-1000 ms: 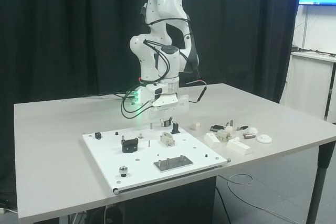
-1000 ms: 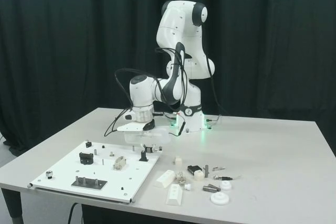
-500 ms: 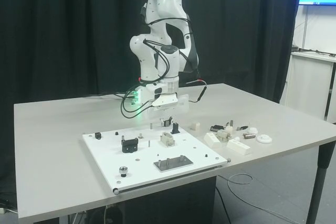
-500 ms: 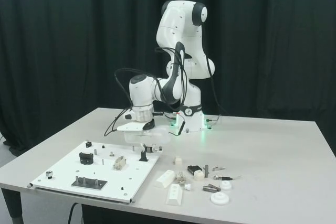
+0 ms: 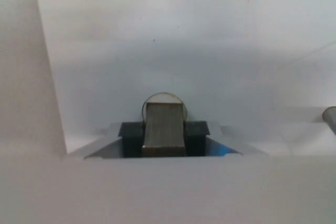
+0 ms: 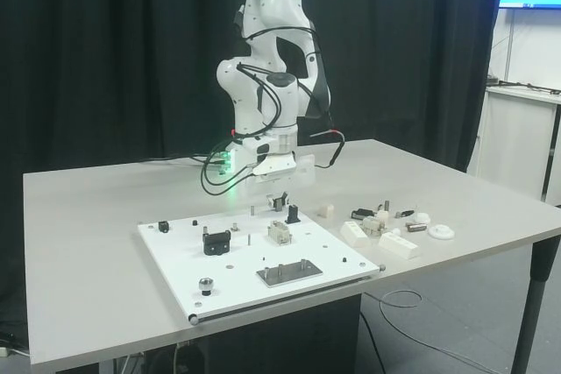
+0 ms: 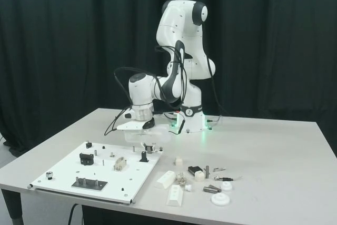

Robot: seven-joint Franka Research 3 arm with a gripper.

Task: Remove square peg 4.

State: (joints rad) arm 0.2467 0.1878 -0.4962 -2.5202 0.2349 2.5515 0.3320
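In the wrist view a grey square peg stands between two black fingers, and my gripper is shut on it. Just behind the peg's top, a round hole rim shows in the white board. From the room cameras, the gripper hangs a little above the far edge of the white board. The peg is too small to make out in those two views.
On the board are a black bracket, a black block and a grey metal plate with pins. Several loose white and grey parts lie on the table beside the board.
The gripper has risen slightly above the board, and the arm's upper links have shifted a little with it.
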